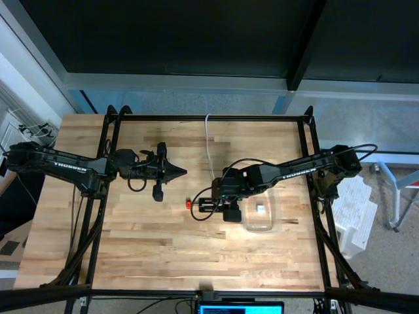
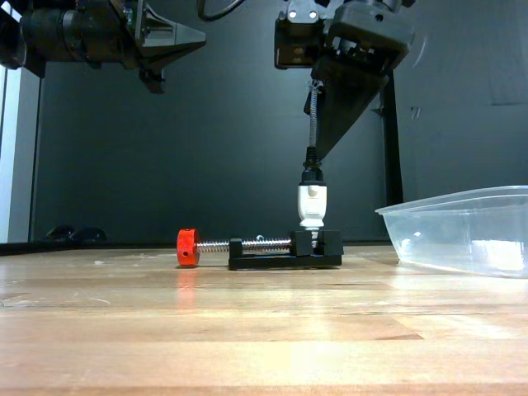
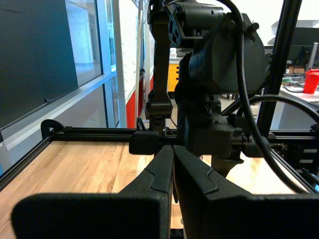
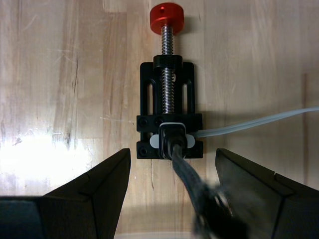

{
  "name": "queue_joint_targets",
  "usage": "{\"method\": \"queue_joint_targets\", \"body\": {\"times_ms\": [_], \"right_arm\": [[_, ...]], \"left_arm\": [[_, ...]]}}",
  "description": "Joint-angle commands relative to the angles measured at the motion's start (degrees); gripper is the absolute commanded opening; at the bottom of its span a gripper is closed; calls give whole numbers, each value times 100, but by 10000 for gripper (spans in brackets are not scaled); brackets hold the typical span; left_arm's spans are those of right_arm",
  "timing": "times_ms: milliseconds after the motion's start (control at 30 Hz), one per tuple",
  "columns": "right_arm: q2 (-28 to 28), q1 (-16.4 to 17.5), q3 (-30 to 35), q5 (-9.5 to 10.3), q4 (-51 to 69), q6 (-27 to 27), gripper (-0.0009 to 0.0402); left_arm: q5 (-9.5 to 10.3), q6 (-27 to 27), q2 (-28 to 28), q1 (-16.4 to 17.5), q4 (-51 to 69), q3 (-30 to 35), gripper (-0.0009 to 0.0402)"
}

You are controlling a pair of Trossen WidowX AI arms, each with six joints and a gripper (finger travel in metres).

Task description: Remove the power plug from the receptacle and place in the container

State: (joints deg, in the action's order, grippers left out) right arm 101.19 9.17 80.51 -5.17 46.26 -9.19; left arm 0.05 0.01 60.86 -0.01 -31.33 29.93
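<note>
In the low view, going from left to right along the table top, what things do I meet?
Red knob → receptacle, power plug standing in it → container. Above: left gripper, shut, high at left; right gripper, open, over the plug.

black receptacle (image 4: 169, 119), red knob (image 4: 167, 16), white socket (image 2: 312, 202), clear container (image 2: 462, 231), wood-grain table (image 4: 60, 74), black left end effector (image 1: 182, 173), black right end effector (image 4: 172, 154)

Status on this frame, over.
Left gripper parked high, shut. Right gripper open above power plug, not yet gripping. power plug seated in receptacle. Nothing blocking container.
</note>
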Motion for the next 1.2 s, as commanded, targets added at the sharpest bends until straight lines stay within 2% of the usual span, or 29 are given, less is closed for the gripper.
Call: {"method": "queue_joint_targets", "body": {"times_ms": [33, 300, 767, 1167, 1200], "right_arm": [[63, 11, 13, -136, -24, -92, 235], [63, 22, -46, -146, -61, -90, 211], [225, 50, -160, -146, -393, -131, 210], [203, 48, -155, -195, -411, -125, 162], [203, 48, -155, -245, -411, -129, 155]], "left_arm": [[0, 0, 0, 0, -4, 2, 0], [-2, 0, 0, 0, -2, 2, 0], [0, 0, 0, 0, -2, 2, 0], [-2, 0, 0, 0, -2, 2, 0], [-2, 0, 0, 0, -2, 2, 0]]}}
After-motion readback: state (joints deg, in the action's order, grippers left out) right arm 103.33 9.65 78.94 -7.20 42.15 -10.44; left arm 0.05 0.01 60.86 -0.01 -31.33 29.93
